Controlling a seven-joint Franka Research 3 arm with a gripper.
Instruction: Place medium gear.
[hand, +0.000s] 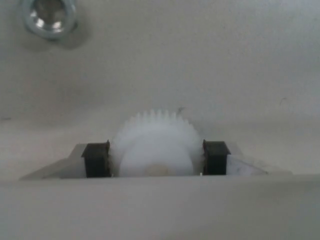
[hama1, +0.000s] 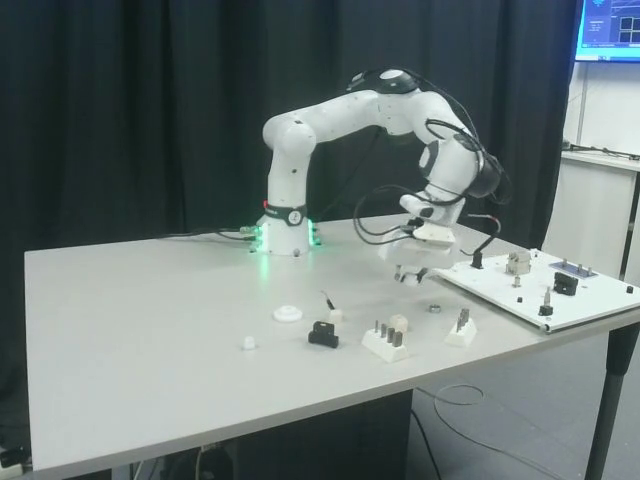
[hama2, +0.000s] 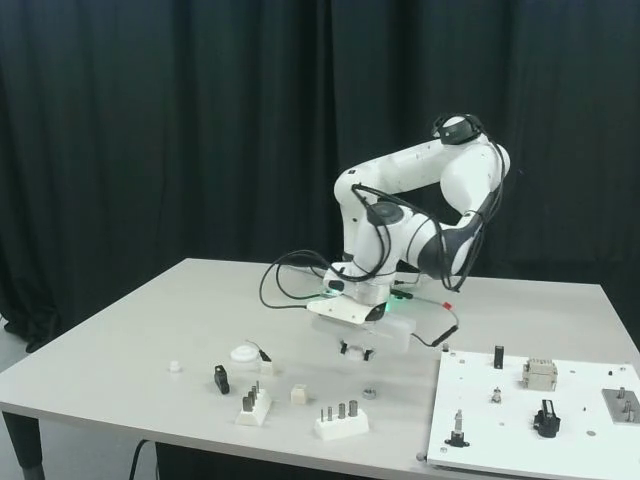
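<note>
Claw clenched on the gear, and you can see it plainly in the wrist view: the black pads press on either side of the white toothed wheel, teeth showing along its upper edge. Your arm holds the gear just above the grey surface, apart from it, between the arm's base and the white board. Near the gear on the surface sits a metal nut, well clear of the pads. From the second room view you have the claw hanging low over the surface, just beside the board's near corner. Off to the side lie small parts: a white disc, a black clip, and two white blocks with upright pins.
</note>
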